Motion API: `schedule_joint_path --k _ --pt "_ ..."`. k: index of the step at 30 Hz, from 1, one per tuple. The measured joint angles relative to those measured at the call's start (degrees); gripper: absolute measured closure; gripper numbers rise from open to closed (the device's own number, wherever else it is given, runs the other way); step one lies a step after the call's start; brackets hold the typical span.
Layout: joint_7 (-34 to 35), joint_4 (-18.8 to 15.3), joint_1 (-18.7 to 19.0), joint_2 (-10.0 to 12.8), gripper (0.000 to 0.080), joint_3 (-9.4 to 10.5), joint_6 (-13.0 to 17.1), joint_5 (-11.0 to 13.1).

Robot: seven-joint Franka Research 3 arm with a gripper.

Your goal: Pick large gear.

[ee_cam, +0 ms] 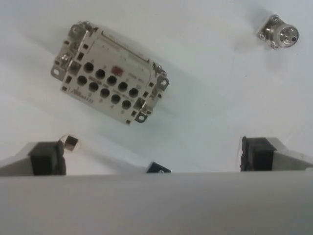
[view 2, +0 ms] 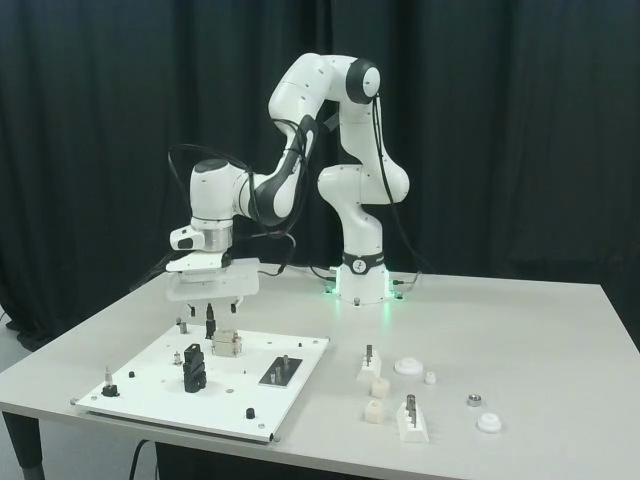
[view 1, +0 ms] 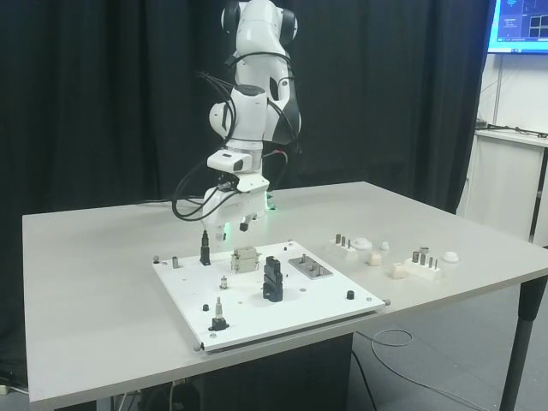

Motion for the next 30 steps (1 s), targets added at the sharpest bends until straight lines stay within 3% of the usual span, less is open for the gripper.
schedule_joint_path --k 30 --pt "2.84 -0.22 0.63 -2.08 0.0003 0.00 -3.07 -1.02"
